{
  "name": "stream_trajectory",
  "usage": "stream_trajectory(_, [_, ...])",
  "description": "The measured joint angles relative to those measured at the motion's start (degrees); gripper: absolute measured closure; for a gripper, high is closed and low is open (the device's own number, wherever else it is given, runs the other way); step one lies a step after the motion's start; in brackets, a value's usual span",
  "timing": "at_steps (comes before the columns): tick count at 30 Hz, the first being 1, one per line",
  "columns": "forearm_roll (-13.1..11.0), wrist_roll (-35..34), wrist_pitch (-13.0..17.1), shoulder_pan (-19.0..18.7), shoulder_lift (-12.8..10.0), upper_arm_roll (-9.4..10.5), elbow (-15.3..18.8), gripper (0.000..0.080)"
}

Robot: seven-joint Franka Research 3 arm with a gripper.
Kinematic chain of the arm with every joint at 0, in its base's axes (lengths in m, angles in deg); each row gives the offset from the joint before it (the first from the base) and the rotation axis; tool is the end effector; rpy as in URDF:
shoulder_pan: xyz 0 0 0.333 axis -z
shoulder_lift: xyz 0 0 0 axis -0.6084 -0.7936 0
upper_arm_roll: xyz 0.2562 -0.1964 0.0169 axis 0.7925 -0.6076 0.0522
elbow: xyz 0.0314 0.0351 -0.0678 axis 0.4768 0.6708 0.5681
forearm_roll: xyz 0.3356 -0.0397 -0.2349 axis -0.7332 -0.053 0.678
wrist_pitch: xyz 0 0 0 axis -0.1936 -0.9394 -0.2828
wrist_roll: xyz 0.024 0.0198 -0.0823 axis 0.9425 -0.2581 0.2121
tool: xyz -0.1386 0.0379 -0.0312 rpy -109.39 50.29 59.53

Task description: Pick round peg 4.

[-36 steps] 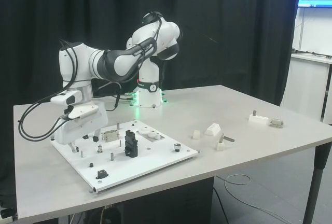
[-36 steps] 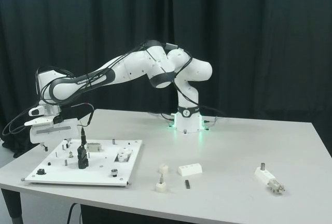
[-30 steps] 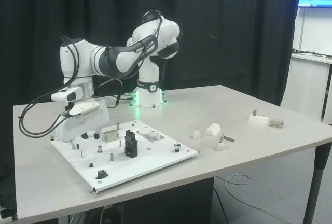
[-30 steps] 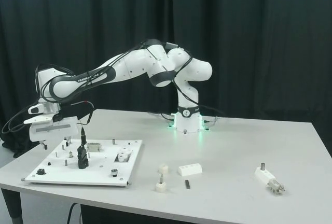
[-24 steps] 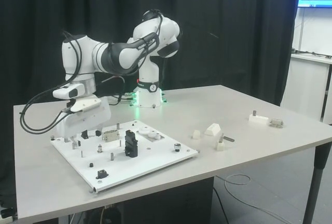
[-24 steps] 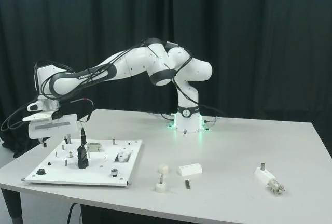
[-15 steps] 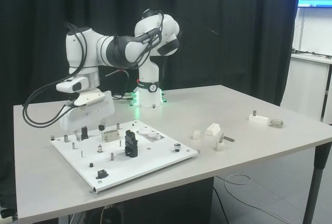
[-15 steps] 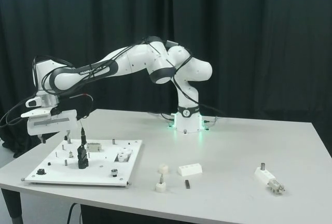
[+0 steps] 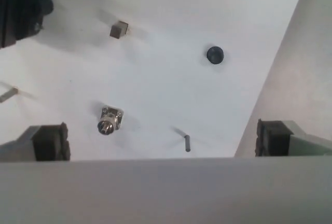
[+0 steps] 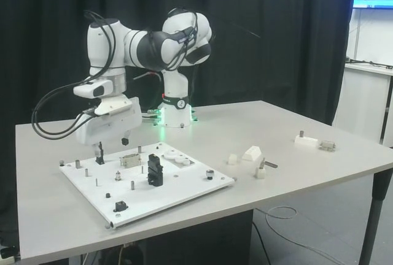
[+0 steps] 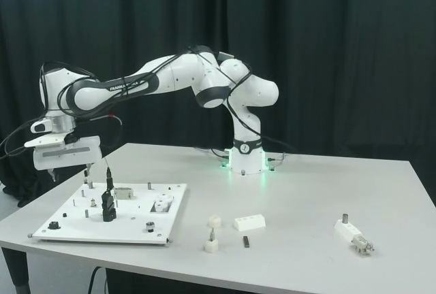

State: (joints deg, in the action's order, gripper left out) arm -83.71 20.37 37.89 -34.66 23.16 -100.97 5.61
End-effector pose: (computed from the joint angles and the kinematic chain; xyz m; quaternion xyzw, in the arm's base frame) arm 0.6062 -0.4766 0.2853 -0.9877 0.1552 0.0150 0.0135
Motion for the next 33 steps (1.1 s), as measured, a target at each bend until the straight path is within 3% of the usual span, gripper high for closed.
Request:
stream_trajectory(12, [1.5, -2.9, -3.7, 0.4, 0.4, -0.07, -2.7, 0.0003])
stream_trajectory(22, [1.5, -5.1, -11.1, -0.3, 1.7, 0.00, -4.4, 0.0003])
stream_trajectory(33, [1.4, -9.8, -17.6, -4.3, 3.0, 0.84, -4.6, 0.0003])
